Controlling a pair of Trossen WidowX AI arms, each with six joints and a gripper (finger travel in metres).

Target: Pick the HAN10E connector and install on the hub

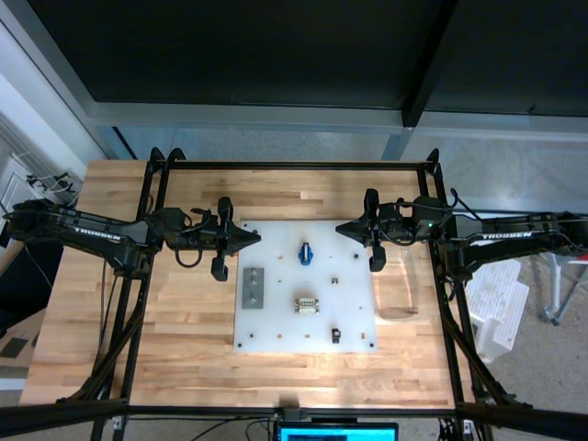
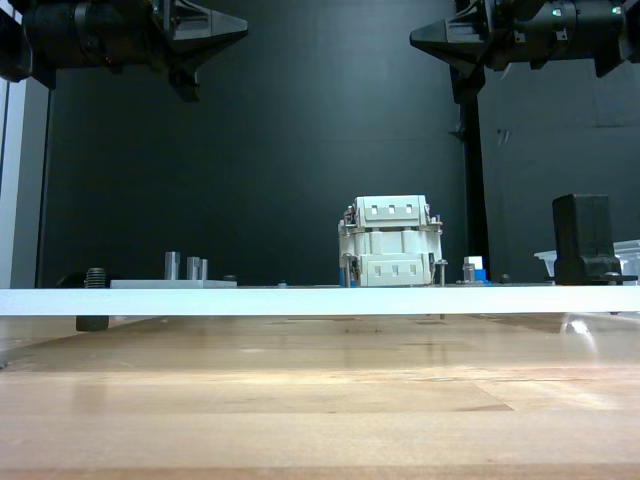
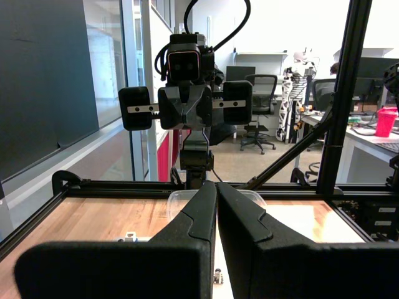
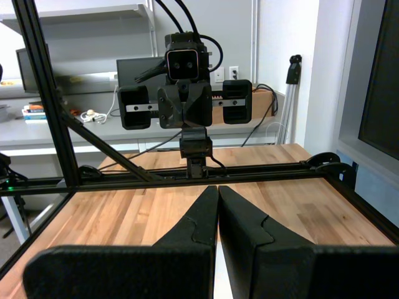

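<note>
The hub (image 1: pixel 307 310) is a beige-grey housing fixed near the middle of the white board (image 1: pixel 276 331). The light-grey HAN10E connector (image 2: pixel 392 210) sits on top of the hub (image 2: pixel 392 268), its contact rows facing up (image 1: pixel 307 301). My left gripper (image 1: pixel 257 234) hovers high over the board's far left corner, fingers shut on nothing (image 3: pixel 216 187). Opposite it, my right gripper (image 1: pixel 338 228) hangs shut and empty over the far right corner (image 4: pixel 218 188). Both stay well above the board in the low view, the left gripper (image 2: pixel 245 35) and the right gripper (image 2: pixel 412 40).
On the board stand a grey metal block (image 1: pixel 253 287), a blue upright piece (image 1: pixel 306 251) and a small black piece (image 1: pixel 336 334). A clear plastic container (image 1: pixel 404 285) lies right of the board. A black frame (image 1: pixel 294 166) borders the wooden table.
</note>
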